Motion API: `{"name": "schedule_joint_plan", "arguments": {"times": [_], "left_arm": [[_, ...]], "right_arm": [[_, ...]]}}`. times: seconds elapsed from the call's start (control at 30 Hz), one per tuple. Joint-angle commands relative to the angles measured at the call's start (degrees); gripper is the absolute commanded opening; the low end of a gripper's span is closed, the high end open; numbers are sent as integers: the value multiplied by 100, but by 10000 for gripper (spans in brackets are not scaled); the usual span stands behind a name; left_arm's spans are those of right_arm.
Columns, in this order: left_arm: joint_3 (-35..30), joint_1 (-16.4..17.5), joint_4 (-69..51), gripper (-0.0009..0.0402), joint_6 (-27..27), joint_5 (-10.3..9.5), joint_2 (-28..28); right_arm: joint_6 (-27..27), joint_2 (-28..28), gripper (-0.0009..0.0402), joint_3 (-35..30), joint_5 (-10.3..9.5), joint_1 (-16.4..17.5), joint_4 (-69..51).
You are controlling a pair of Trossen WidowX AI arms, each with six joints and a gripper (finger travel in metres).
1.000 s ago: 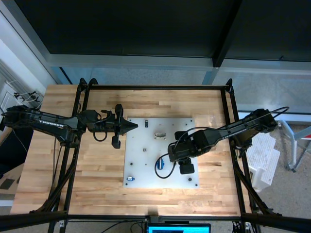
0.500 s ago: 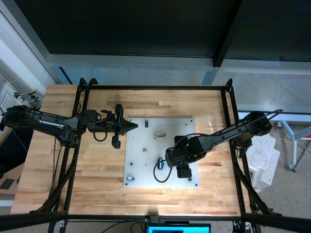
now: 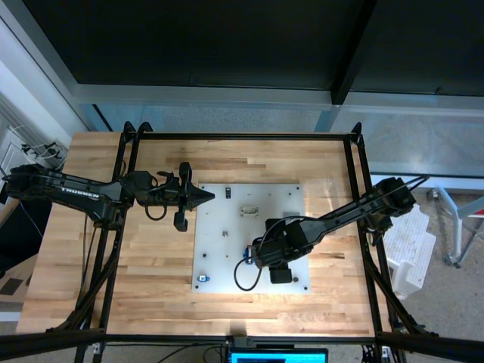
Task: Remove the 16mm cylinder and place in the container
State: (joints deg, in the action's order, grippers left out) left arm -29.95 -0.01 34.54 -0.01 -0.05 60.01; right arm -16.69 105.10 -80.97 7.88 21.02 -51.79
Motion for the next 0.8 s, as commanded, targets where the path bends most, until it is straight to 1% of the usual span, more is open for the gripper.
{"name": "schedule_joint_plan", "arguments": {"times": [0.03, 0.2, 0.4, 0.57, 0.63, 0.7, 0.8], "left_arm": [[0, 0, 0, 0, -2, 2, 0], [0, 2, 2, 0, -2, 2, 0], [0, 0, 2, 0, -2, 2, 0], [0, 2, 2, 0, 0, 2, 0], [0, 0, 2, 0, -2, 2, 0], [0, 2, 0, 0, -2, 2, 0], [0, 2, 2, 0, 0, 2, 0]], "right_arm": [[-85, 107, 238, 2, 2, 7, 92], [-105, 238, 232, 2, 2, 20, 269], [-151, 411, 206, 2, -50, 26, 525], [-151, 433, 179, 2, -44, 24, 621], [-175, 505, 166, 2, -83, 24, 680], [-201, 566, 151, 2, -208, 22, 774], [-216, 592, 125, 2, -205, 13, 863]]}}
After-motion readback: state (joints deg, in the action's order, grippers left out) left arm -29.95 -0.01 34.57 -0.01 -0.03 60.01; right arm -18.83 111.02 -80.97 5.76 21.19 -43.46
